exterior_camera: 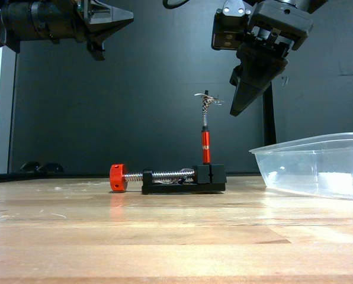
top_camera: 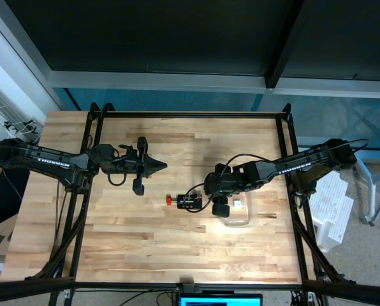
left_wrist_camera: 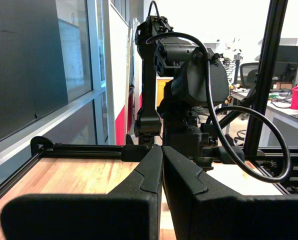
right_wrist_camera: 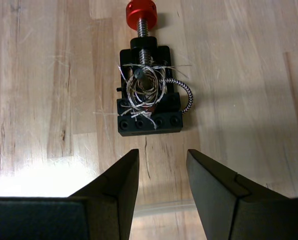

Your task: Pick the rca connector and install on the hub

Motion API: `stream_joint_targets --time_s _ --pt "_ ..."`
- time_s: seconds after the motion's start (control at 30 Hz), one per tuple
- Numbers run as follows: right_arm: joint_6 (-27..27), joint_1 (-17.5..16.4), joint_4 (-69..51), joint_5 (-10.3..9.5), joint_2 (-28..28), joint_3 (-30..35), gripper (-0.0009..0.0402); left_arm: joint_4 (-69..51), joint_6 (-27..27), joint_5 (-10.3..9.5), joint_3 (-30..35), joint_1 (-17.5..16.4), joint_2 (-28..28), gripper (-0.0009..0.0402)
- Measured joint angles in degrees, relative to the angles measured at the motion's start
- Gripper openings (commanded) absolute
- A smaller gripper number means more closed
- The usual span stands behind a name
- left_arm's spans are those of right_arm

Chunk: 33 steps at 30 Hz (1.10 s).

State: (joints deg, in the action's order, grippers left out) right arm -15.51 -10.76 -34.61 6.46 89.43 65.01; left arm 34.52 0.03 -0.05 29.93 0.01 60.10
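The hub (exterior_camera: 182, 180) is a small black block with a red knob (exterior_camera: 118, 177) on a threaded rod, lying mid-table (top_camera: 189, 202). The rca connector (exterior_camera: 205, 145), a red barrel with a short braided lead and frayed wire ends, stands upright on the hub's right end; its frayed wires (right_wrist_camera: 146, 87) spread over the hub (right_wrist_camera: 149, 122). My right gripper (exterior_camera: 236, 103) hangs open above and just right of the connector, touching nothing (right_wrist_camera: 161, 152) (top_camera: 208, 193). My left gripper (top_camera: 163, 166) is shut and empty, held high at the left (exterior_camera: 126, 18) (left_wrist_camera: 162, 147).
A clear plastic tray (exterior_camera: 318, 160) sits right of the hub (top_camera: 244, 220), with a small white piece (top_camera: 239, 203) inside. Black frame rails (top_camera: 190, 115) border the table. The right arm's cable loops over the tray side.
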Motion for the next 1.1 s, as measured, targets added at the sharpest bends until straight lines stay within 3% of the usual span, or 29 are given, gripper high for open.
stream_joint_targets --time_s 0.23,0.43,0.77,0.93,1.1 --pt "4.81 2.27 3.08 0.02 -5.14 -0.85 -0.0006 0.00 0.00 0.00 0.00 0.00 0.00 0.0000" --pt "7.76 5.01 8.90 -0.02 -11.72 -3.04 0.0001 0.00 0.00 -0.02 0.00 0.00 0.00 0.0000" --pt "8.81 7.32 26.53 -0.07 -22.99 -12.90 0.0000 0.00 0.00 0.00 0.00 0.00 0.00 0.0000" --pt "8.35 8.70 38.25 -2.86 -26.25 -18.75 0.0000 0.00 0.00 0.00 0.00 0.00 0.00 0.0000" --pt "9.03 9.84 48.04 -3.65 -27.96 -23.87 0.0000 0.00 0.00 0.00 0.02 0.00 0.00 0.0000"
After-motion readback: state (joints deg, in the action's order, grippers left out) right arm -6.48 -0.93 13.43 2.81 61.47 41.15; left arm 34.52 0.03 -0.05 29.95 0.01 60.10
